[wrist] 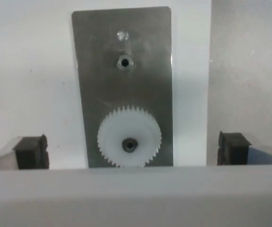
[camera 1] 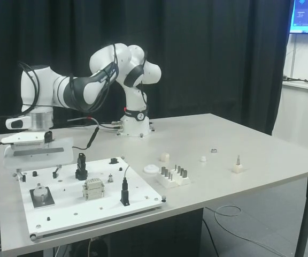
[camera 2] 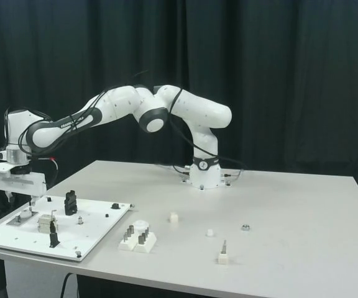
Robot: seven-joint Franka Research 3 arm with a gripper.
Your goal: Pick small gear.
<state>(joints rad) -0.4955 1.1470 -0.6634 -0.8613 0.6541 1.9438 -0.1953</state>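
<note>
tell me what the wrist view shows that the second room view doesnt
Only the wrist view shows the white gear seated on the grey metal plate, its teeth, the plate's open holes, and the gripper with its black pads spread wide on either side of the plate.

Only the second room view shows the whole white arm, the grey table, and loose parts such as the peg blocks.

Both show the white board under the gripper.

1. The pincer is held wide open above the small gear, with free room on both sides.
2. A black connector and a grey block stand near on the white board.
3. The surface elsewhere is seen mostly free.
</note>
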